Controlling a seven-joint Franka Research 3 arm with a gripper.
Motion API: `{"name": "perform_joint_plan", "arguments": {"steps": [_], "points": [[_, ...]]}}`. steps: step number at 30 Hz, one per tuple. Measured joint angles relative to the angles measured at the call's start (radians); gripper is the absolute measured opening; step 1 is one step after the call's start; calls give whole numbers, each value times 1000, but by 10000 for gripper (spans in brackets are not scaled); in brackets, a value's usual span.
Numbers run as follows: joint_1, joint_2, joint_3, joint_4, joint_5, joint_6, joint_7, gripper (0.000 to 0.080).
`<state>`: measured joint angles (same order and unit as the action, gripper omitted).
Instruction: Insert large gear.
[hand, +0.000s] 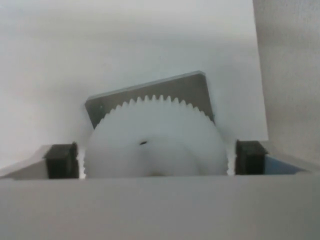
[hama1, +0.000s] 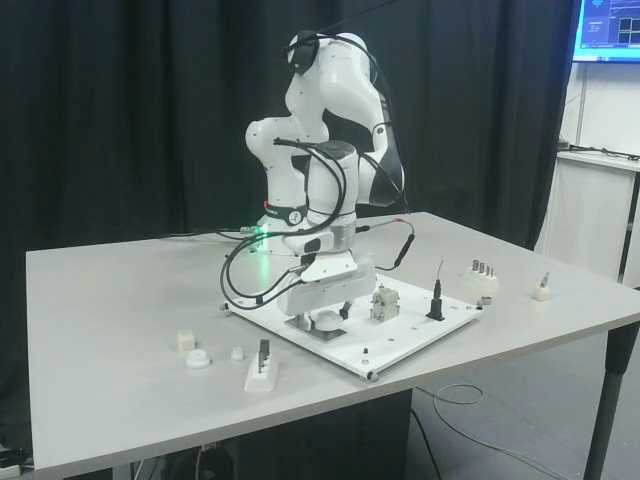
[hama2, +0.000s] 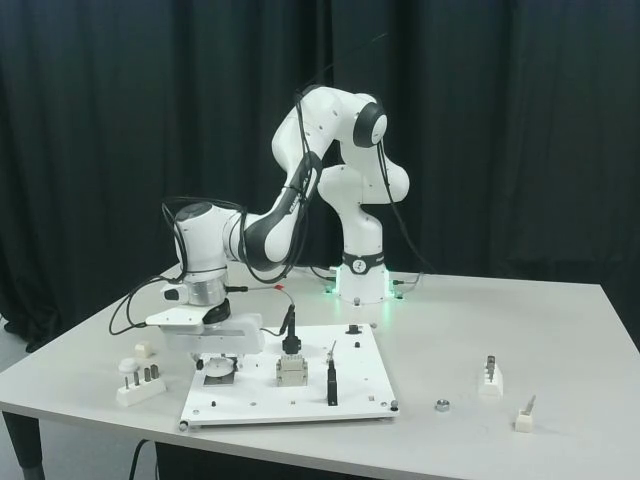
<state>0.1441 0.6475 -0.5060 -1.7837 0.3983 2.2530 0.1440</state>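
The black fingertips (hand: 62, 160) are clamped on the toothed rim of the large white gear (hand: 155, 142), one pad on each side of it. The gripper (hand: 156, 161) holds the gear flat, just above a grey plate (hand: 187, 89) that shows past the gear's far edge; whether gear and plate touch cannot be told. A small dark hole sits at the gear's middle.

From the rooms, the gripper (hama1: 328, 312) hangs low over the white board (hama1: 400, 335), above the grey plate (hama1: 305, 330) near one of the board's corners. In the second room view the gear (hama2: 219, 368) shows as a pale disc beneath the gripper (hama2: 215, 362), near the board's (hama2: 350, 405) edge on that side.

Also on the board stand a small grey block (hama1: 383, 303) near its middle and a black post (hama1: 436, 298) beside it. The arm (hama1: 320, 130) folds down from its base, where a green light (hama1: 262, 238) glows.

Off the board, on the grey table (hama1: 110, 300), lie small white parts (hama1: 197, 357) and a white holder (hama1: 263, 368) near the front edge, and a stand with pegs (hama1: 480, 275) and a small white piece (hama1: 541, 290) toward the other end.
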Motion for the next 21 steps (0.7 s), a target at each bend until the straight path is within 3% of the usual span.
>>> {"name": "perform_joint_plan", "arguments": {"steps": [3,4,21], "points": [[0,0,0,-1,-1,0,1,595],[0,-1,-1,-1,-3,0,2,752],[-18,-69,-15,-7,-82,-25,121,799]]}}
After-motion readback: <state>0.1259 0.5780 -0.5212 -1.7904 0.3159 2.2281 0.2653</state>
